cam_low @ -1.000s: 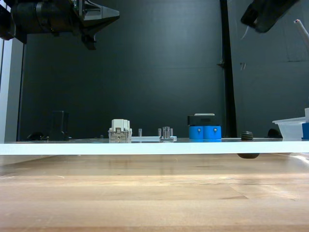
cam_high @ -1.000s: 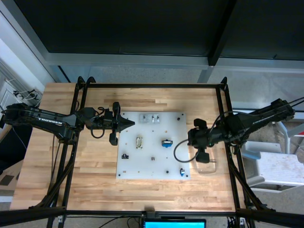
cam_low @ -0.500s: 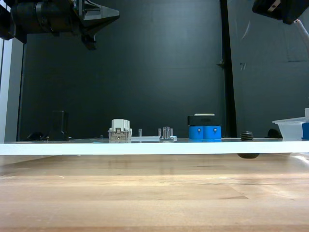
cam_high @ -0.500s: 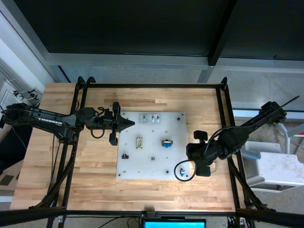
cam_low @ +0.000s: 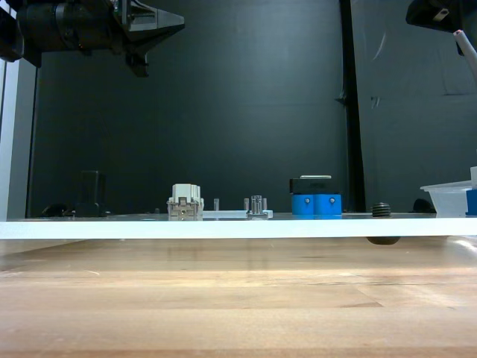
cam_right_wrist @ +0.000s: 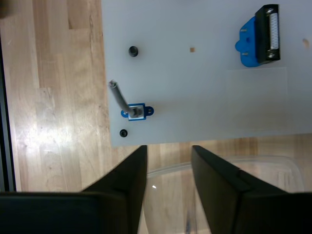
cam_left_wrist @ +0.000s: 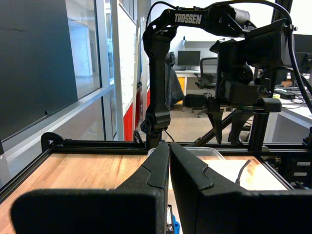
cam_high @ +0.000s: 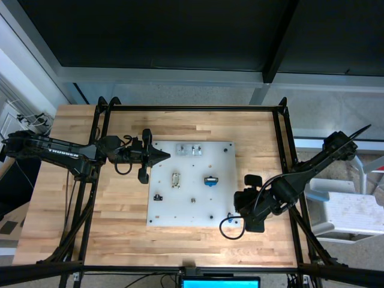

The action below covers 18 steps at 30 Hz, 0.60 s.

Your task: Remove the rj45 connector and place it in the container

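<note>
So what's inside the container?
Nothing visible inside the container, partly covered by the open right gripper above; rj45 connector sits on the board. Left gripper, shut, hangs by its left edge.

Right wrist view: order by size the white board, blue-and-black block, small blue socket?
White flat board
Blue-and-black plastic block
Small blue socket with grey cable
Right gripper, open, hovers at the board's edge; left gripper, shut, over its opposite edge.

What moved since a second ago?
The right end effector, open and empty, swung toward the table's near edge and hangs over the container, near the rj45 connector. The left end effector stayed parked, shut, over the white board's far left corner. The connector stayed on the board.
</note>
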{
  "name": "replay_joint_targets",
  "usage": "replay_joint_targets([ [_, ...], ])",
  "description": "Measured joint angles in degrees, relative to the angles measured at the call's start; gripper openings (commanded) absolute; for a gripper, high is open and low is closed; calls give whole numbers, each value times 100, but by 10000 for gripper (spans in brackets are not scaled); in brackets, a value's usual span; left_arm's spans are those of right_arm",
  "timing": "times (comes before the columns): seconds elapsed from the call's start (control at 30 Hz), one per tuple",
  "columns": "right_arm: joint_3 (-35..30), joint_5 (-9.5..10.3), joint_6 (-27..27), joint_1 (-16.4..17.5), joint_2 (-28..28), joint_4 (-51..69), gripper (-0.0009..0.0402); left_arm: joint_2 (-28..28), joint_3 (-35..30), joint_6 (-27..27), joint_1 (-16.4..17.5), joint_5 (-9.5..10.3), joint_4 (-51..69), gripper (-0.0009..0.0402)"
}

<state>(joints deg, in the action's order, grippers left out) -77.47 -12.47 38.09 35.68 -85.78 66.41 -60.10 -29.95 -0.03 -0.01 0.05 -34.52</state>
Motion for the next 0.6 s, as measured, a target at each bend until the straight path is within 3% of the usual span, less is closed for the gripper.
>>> replay_joint_targets([
  [0.2, 2, -35, 59, 50, -164, -83, 206, 0, 0, 2, 0, 0, 0, 1],
  [0.33, 4, -140, 52, 79, -293, -160, 212, 0, 2, 2, 0, 0, 0, 1],
  [0.6, 11, -149, 0, 96, -573, -398, 213, 0, 0, 2, 0, 0, 0, 1],
])
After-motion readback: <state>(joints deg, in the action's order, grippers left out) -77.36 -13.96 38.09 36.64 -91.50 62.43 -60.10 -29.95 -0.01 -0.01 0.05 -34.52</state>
